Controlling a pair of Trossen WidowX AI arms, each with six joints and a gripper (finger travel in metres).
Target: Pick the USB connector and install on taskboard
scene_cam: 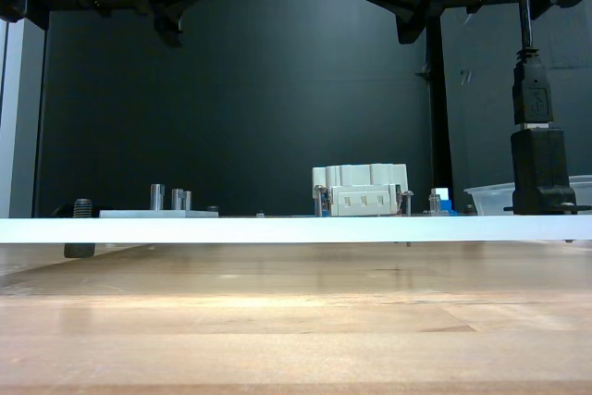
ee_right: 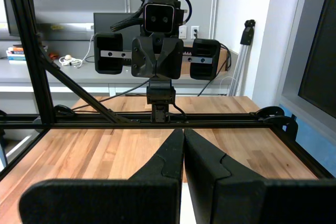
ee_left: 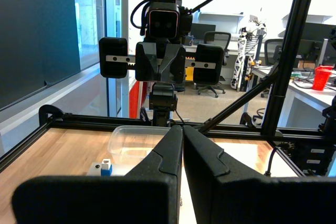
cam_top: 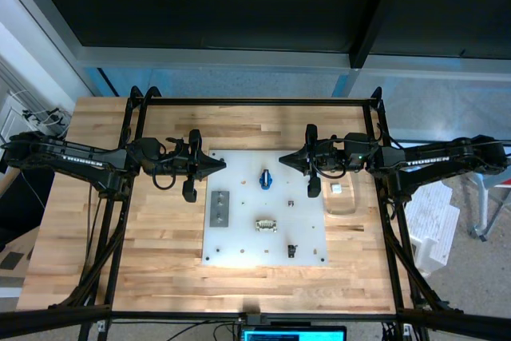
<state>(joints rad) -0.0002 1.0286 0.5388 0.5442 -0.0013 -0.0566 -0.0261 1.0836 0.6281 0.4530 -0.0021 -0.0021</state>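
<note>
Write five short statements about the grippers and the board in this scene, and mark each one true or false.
1. The left gripper and the right gripper are both shut. True.
2. The left gripper holds a connector. False: it holds nothing.
3. A clear tray sits beside the taskboard on the right arm's side. True.
4. The grey metal block is on the board's right-arm side. False: it is on the left arm's side.
5. Both grippers rest on the taskboard. False: they hover above its far part, with their tips facing each other.
</note>
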